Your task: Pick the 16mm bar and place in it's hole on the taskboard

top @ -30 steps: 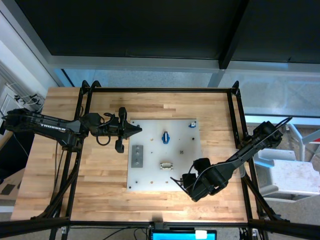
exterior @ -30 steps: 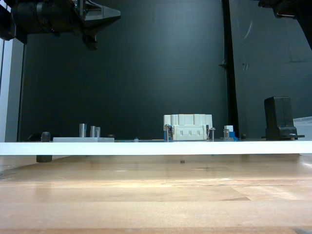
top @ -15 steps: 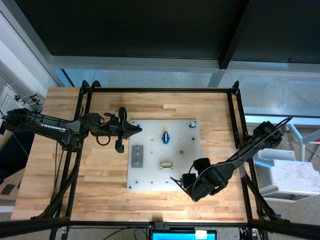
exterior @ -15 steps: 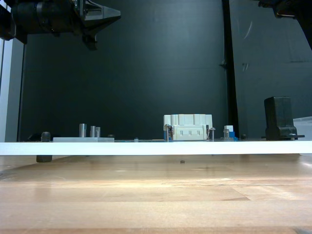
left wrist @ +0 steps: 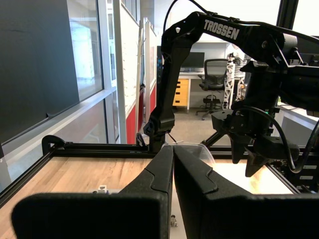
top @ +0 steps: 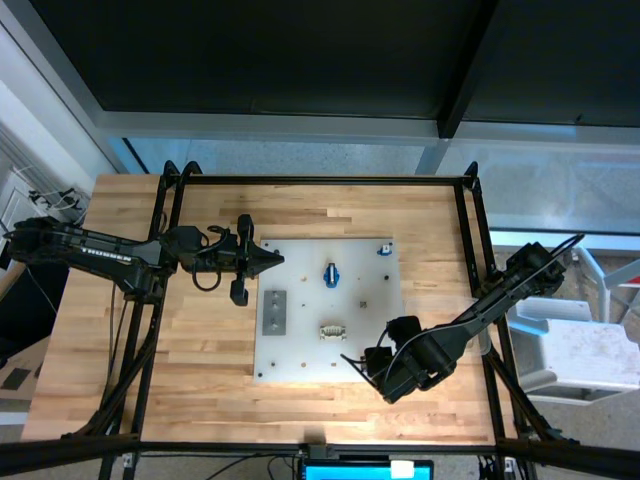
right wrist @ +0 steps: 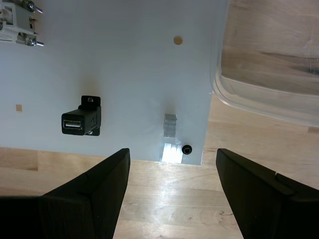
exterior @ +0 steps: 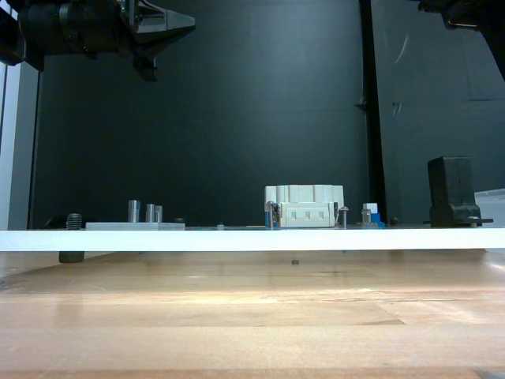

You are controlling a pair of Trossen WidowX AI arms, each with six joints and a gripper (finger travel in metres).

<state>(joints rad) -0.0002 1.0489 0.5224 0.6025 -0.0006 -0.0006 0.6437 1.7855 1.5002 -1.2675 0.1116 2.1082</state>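
Since nothing has shifted over the last second, I read both arms as paused and the pick as not yet begun. The left gripper (exterior: 170, 24) hangs at the upper left of the low view, high above the left side of the board (top: 300, 350), its jaws pressed together on nothing. The right gripper (right wrist: 172, 152) hovers over the board's corner, at the lower right of the board in the high view, with its jaws spread wide and empty. Neither holds the bar. Three pegs (exterior: 146, 212) stand in the block (top: 273, 311) at the board's left, and I cannot tell whether one of them is the bar already seated. The left gripper has open air beneath it down to those pegs. The right has the socket (right wrist: 82, 122) and a small silver piece (right wrist: 170, 124) below it, a tub (right wrist: 259, 107) just beside the board's edge, and the rail (top: 478, 220) near its arm.
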